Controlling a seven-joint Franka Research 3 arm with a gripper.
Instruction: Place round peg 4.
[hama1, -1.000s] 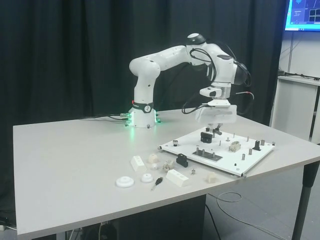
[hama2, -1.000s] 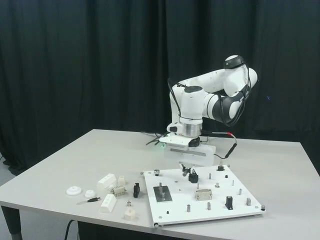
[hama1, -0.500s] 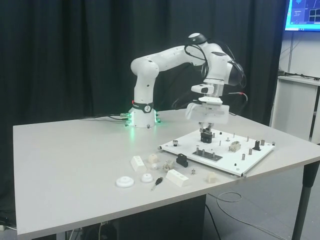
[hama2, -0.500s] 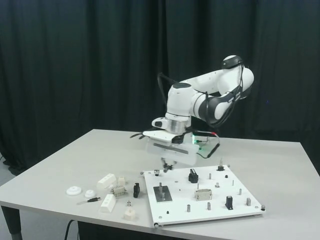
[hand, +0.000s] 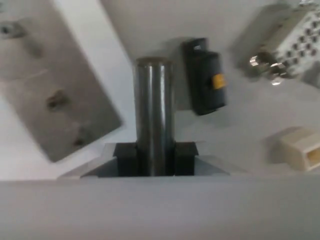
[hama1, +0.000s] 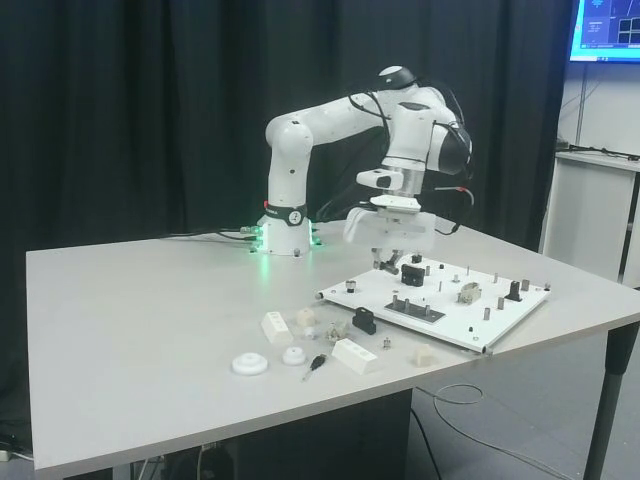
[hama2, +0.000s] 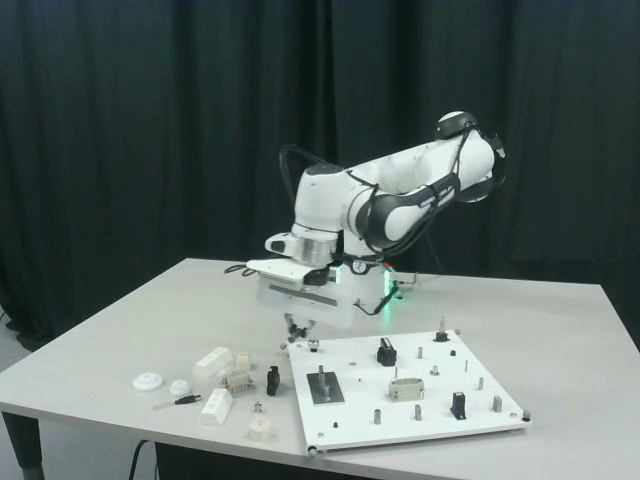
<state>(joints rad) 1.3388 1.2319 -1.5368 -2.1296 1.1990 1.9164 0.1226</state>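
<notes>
Pincer (hand: 155, 162) grips round peg (hand: 153, 112), seemingly above table (hand: 165, 20).

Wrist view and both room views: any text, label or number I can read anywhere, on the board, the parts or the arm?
None can be read.
Screen in the room's corner: shows lines, too small to read.
Black part on the table: bears a small mark, blurred, no letters.
White assembly board: no print visible.

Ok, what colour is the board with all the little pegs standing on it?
White. The board shows best in the second room view, lying flat on the grey table.
</notes>
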